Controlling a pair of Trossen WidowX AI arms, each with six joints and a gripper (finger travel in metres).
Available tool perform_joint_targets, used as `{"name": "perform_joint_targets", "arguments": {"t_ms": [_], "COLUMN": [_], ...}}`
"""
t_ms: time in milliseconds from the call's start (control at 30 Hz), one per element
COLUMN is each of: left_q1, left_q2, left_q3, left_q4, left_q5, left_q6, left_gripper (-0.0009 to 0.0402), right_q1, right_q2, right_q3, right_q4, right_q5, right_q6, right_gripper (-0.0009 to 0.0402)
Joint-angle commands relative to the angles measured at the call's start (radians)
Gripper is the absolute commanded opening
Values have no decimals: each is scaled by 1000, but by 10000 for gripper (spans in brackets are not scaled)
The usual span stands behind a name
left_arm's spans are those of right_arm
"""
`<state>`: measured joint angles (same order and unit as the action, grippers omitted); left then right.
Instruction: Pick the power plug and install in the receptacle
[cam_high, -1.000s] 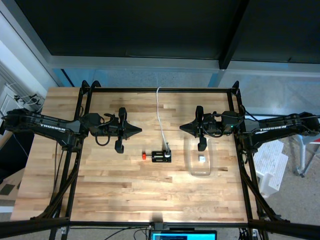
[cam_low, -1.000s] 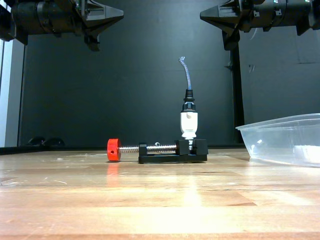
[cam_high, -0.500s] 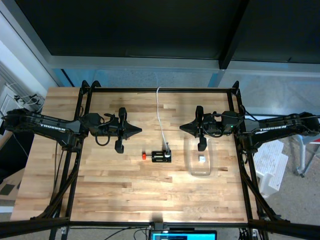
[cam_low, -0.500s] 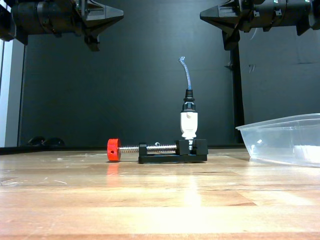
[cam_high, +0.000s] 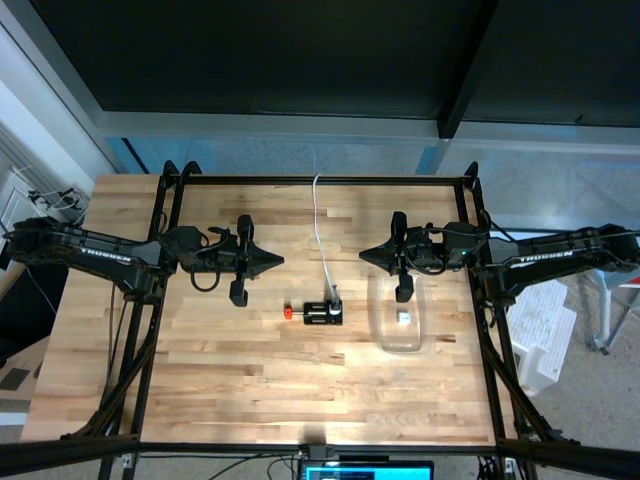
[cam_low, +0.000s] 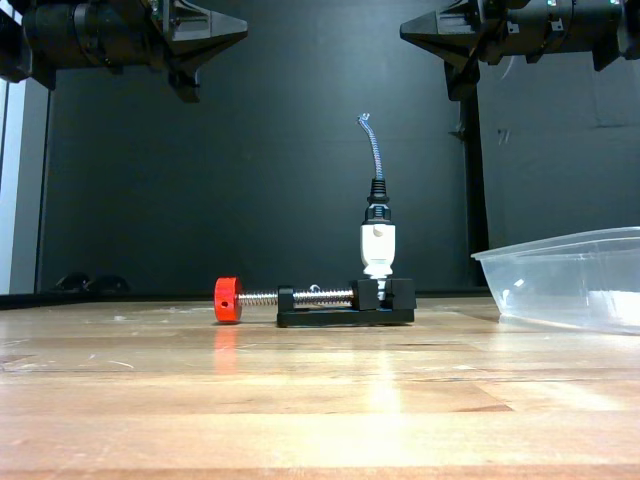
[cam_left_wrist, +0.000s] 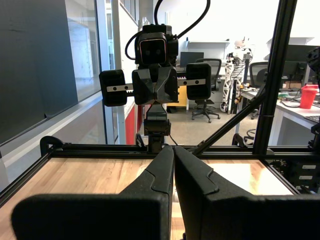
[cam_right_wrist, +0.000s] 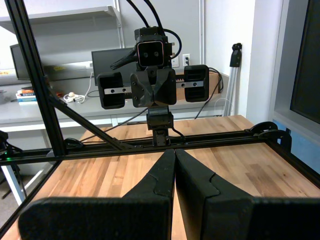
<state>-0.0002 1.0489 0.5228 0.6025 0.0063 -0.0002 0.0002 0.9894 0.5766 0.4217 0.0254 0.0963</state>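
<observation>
The wooden table (cam_high: 250, 380) was made of light planks, with a black frame (cam_high: 320, 181) round it. Near the middle stood the receptacle (cam_low: 377, 248), upright in a black vise (cam_low: 345, 316) with an orange-red knob (cam_low: 227, 300). Its white cord (cam_high: 320, 225) ran to the far edge. Just right of it lay a clear tray (cam_high: 384, 340) with a small grey-white square piece (cam_high: 403, 318) inside. I could not tell where the power plug was.

The left gripper (cam_high: 276, 261) hung high over the table's left side, closed tight and holding nothing. The right gripper (cam_high: 366, 256) hung high by the tray's far end, closed and empty too. The wall (cam_low: 300, 150) behind was dark.
</observation>
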Motion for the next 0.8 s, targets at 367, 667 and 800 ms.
{"name": "perform_joint_targets", "arguments": {"t_ms": [367, 667, 800], "left_q1": [0, 0, 0], "left_q2": [0, 0, 0], "left_q3": [0, 0, 0], "left_q4": [0, 0, 0], "left_q5": [0, 0, 0], "left_q6": [0, 0, 0], "left_gripper": [0, 0, 0], "right_q1": [0, 0, 0], "right_q2": [0, 0, 0], "right_q3": [0, 0, 0], "right_q4": [-1, -18, -17], "right_q5": [0, 0, 0], "right_q6": [0, 0, 0], "right_gripper": [0, 0, 0]}}
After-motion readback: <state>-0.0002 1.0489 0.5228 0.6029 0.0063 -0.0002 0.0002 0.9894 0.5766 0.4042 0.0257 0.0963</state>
